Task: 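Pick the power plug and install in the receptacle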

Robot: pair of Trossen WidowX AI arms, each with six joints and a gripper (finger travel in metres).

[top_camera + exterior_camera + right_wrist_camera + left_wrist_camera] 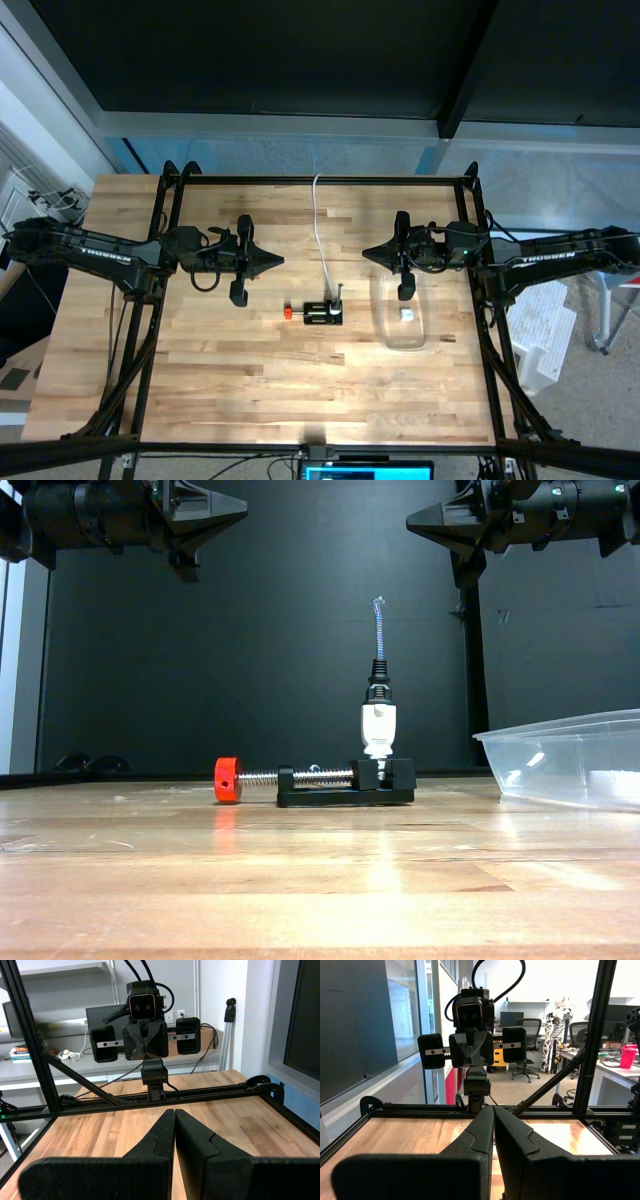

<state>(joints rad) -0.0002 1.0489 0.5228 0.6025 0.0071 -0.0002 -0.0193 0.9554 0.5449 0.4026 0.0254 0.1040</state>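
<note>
Standing by the desk, and honestly the plug looks like it's sitting in the receptacle right now. From the low angle the little dark body is upright on top of the white socket face, touching it, with its thin braided stem poking straight up. Can't swear it's pushed fully home though. Both arms are up high and well apart from it, one on either side, pointing at each other. The left gripper is clenched on nothing, fingers pressed together. The right gripper is the same, empty and pinched closed, up near the far end of the clear tray, which only has a small white square in it. Handling-wise, my guess is the plug weighs next to nothing: hard little body, bendy stem, way smaller than either gripper, so it'd be easy to tip or twist between the pads. If it needs a press or a grab, I'd pinch the dark body just above the socket, not the stem. I'd go gently too, since the block with the red knob and white cord looks light enough to skid.
</note>
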